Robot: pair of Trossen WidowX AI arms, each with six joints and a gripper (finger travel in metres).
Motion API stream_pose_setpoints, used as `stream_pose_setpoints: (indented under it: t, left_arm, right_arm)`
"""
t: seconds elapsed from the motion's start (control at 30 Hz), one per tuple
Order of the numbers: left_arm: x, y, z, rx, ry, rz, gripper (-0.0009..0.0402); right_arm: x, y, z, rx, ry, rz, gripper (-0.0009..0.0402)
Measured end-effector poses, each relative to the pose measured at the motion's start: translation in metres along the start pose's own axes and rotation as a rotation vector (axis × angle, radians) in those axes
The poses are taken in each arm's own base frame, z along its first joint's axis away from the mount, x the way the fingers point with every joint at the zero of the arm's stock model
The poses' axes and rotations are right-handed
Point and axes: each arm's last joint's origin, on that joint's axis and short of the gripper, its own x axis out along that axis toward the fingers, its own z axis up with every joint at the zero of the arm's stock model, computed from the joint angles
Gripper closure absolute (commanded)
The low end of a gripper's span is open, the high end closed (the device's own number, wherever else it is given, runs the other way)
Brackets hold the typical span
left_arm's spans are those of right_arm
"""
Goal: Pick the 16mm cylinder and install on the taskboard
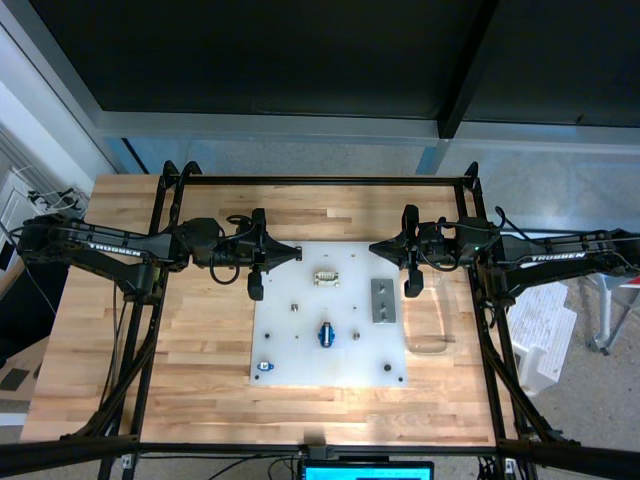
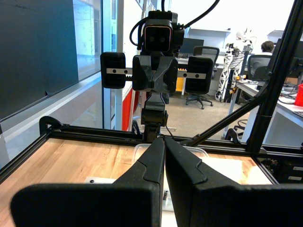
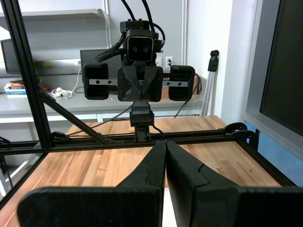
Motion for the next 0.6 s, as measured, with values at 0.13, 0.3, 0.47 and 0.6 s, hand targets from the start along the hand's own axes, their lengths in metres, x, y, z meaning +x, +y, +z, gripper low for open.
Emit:
stream_pose_setpoints:
  t: [0.13, 0.3, 0.47, 0.6]
  left_arm:
    - [0.0000, 0.0000, 0.0001, 0.000, 0.000, 0.000, 0.0393]
    - [0.0000, 0.0000, 0.0000, 0.000, 0.000, 0.000, 0.0393]
    - [0.0000, 0.0000, 0.0000, 0.000, 0.000, 0.000, 0.0393]
    - [0.0000, 0.0000, 0.0001, 0.000, 0.000, 0.000, 0.0393]
  right_arm:
    - [0.0001, 0.0000, -0.0004, -0.001, 0.004, 0.000, 0.0393]
    - [0.0000, 0.0000, -0.0009, -0.001, 0.008, 0.000, 0.0393]
    - [0.0000, 0.0000, -0.0009, -0.003, 0.009, 0.000, 0.0393]
    - [0.0000, 0.0000, -0.0009, -0.003, 0.009, 0.000, 0.0393]
